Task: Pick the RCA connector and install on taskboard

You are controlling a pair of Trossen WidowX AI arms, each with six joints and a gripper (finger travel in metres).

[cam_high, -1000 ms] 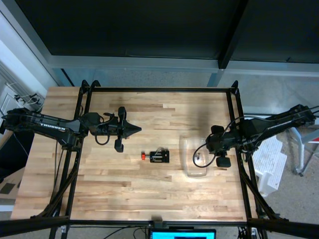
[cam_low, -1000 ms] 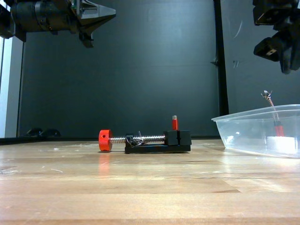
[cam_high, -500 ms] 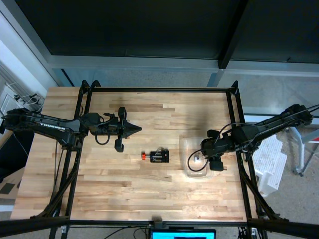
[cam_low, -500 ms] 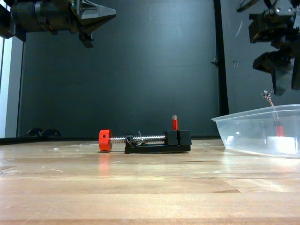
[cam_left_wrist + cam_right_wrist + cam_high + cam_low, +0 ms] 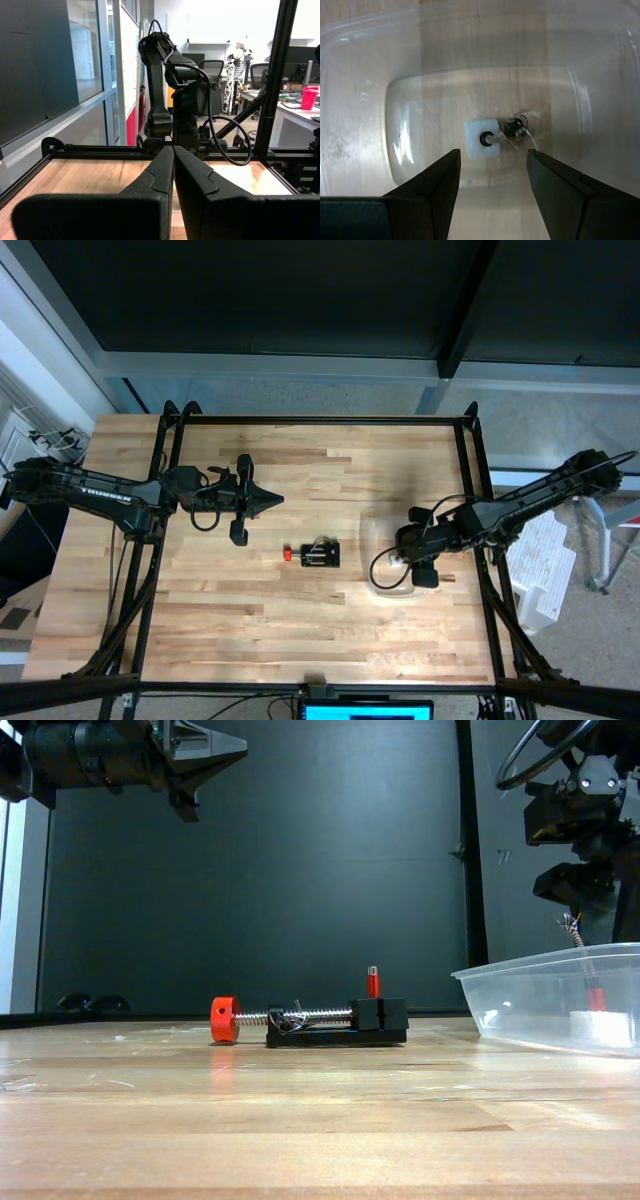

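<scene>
The taskboard [image 5: 320, 554] is a small black block with a red nub, lying mid-table, also seen in the low view [image 5: 335, 1020]. The RCA connector [image 5: 514, 128], a tiny dark metallic piece with thin wires, lies in the clear plastic tray [image 5: 360, 100] against a small white square piece [image 5: 481, 138]. My right gripper [image 5: 493, 155] hangs open just above the tray, pointing down, its fingers either side of the connector and clear of it; it also shows from above [image 5: 405, 554]. My left gripper [image 5: 272, 500] is shut and empty, parked high at the back left of the taskboard.
The clear tray [image 5: 385, 586] sits to the right of the taskboard, its rim [image 5: 520, 970] rising above the table. A black frame runs around the table edges. Bare wood lies between the taskboard and the tray.
My right gripper has come down and shifted slightly toward the near left, over the tray's inside. The left arm, taskboard and connector have not moved.
</scene>
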